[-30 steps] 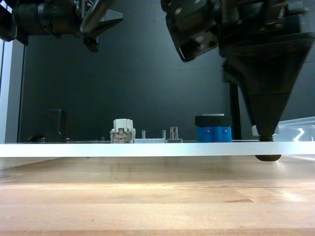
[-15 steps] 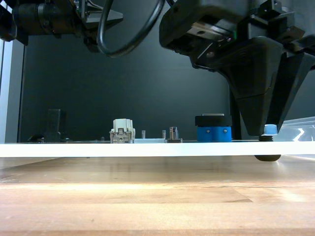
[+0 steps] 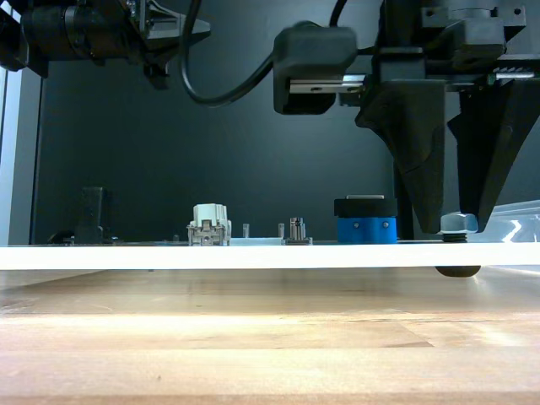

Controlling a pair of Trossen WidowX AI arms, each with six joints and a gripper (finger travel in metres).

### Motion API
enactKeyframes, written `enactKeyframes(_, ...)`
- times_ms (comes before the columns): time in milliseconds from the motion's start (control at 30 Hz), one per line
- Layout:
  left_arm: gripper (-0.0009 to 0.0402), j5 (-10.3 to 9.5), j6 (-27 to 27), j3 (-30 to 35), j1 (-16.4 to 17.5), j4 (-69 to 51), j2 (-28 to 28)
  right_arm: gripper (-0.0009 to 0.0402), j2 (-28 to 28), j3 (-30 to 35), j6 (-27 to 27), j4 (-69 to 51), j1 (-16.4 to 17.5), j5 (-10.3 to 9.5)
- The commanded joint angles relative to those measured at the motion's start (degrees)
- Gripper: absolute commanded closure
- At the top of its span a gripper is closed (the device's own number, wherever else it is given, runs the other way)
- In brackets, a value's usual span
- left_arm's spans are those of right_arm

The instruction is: Pick the M12 fastener and fasten on the M12 threads

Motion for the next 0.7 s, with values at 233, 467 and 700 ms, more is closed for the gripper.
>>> enactKeyframes(233,0.0393,0.02,0.00,0.02,0.00,0.00,0.00,0.0391,0.00,0.02,16.24,-0.02,0.13,-0.02)
enactKeyframes(467,0.0393,0.02,0.00,0.02,0.00,0.00,0.00,0.0391,0.00,0.02,23.58,-0.02,0.17,-0.02)
enactKeyframes(700,0.0393,0.02,0.00,0.02,0.00,0.00,0.00,0.0391,0.00,0.02,33.03,-0.02,0.28,0.00)
